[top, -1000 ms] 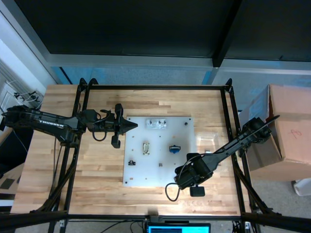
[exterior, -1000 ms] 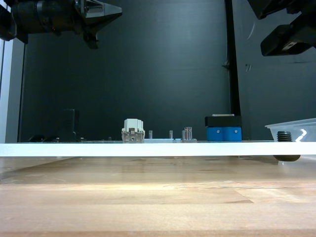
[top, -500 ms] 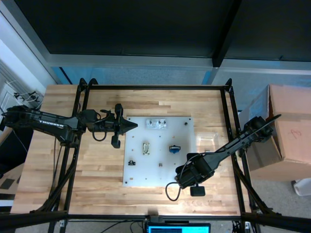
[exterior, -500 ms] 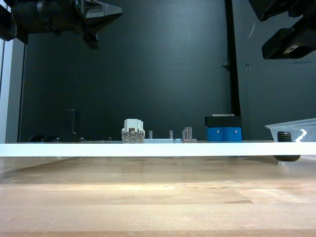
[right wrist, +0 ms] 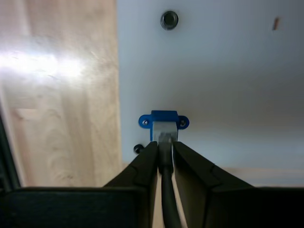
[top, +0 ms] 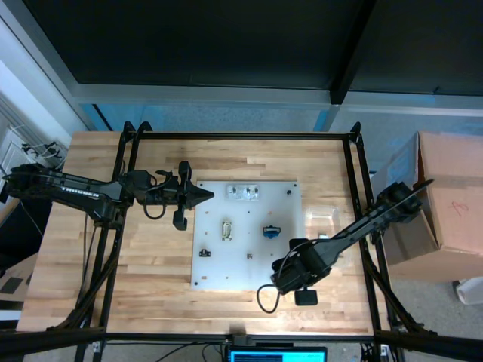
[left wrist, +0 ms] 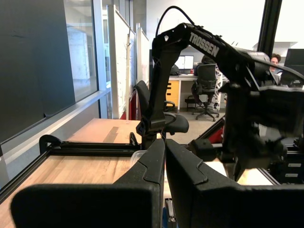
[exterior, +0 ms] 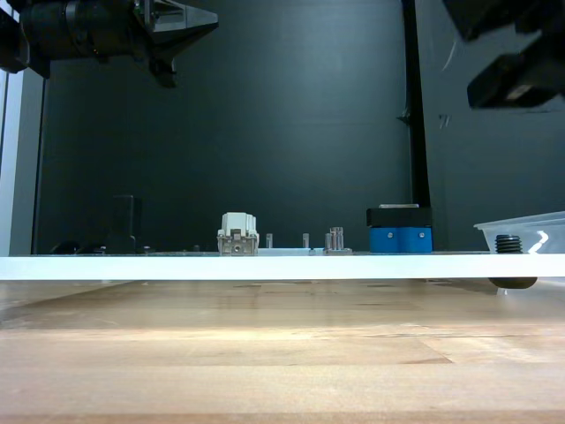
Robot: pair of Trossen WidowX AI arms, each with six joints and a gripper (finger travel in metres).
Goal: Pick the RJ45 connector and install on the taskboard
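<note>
Pinching the RJ45 connector (right wrist: 165,141) above its cable, the right jaws hang high over the taskboard's (top: 226,264) five-o'clock corner, clear of the blue seat (right wrist: 164,119). The left jaws, clenched empty, hover at nine o'clock.

The RJ45 connector (right wrist: 165,138), a pale plug on a black cable, is pinched in the right gripper (right wrist: 164,145), held clear above the taskboard (right wrist: 228,71) and pointed at its blue port (right wrist: 164,119).

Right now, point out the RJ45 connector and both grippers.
RJ45 connector (right wrist: 165,138): right wrist view, held plug body.
left gripper (top: 210,195): high view, fingertips, board's (top: 226,277) left edge.
right gripper (right wrist: 165,148): right wrist view, between fingertips, above board.
</note>
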